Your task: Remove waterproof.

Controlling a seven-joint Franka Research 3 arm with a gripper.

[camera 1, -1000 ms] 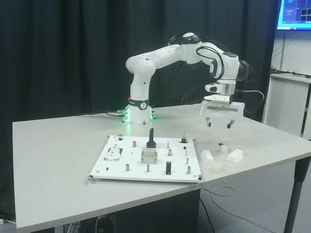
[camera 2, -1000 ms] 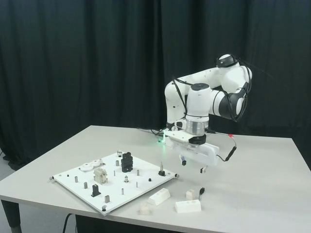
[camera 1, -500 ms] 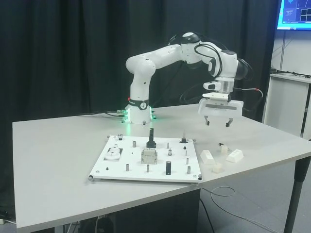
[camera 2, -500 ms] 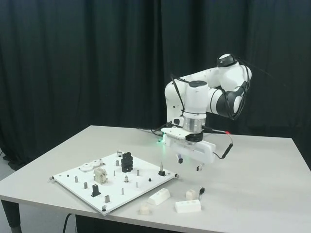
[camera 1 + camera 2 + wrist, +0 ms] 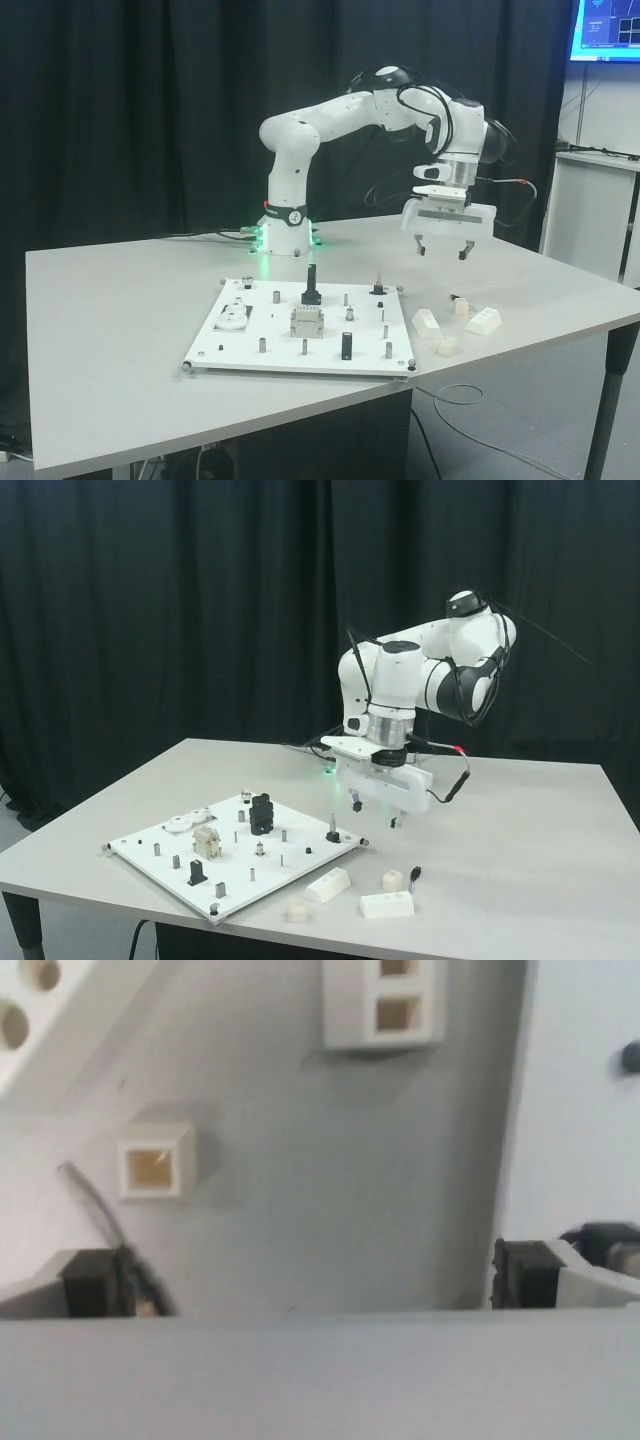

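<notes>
The white seven-joint arm (image 5: 330,110) reaches out from its base, where a green light glows, and carries the tool (image 5: 440,249) in the air above the grey worktop (image 5: 120,300). The tool's 2 black-tipped fingers (image 5: 357,805) point down, set wide apart, with nothing between them. In the wrist view the tool (image 5: 300,1280) shows both black pads (image 5: 95,1282) at the edges of the picture, with bare worktop in the gap.

The white square assembly board (image 5: 240,345) lies flat near the front of the worktop. In the first room view the tool hangs at about 1 o'clock from the board's middle, above and beyond its far right corner. The board holds several small fixtures: a black upright connector (image 5: 311,285), a grey boxy block (image 5: 306,322), a white round piece (image 5: 234,317) and short grey pegs. Which of these is the waterproof part I cannot tell.

Off the board at 3 o'clock, well apart from the tool, lie 4 small white blocks: a long one (image 5: 427,322) beside the board's edge, a wedge-like one (image 5: 483,321), a small cube (image 5: 447,346) and another small one (image 5: 461,307) with a black bit just beside it. The wrist view shows a white hollow cube (image 5: 155,1162) and a white two-socket block (image 5: 383,1005) on the worktop.
</notes>
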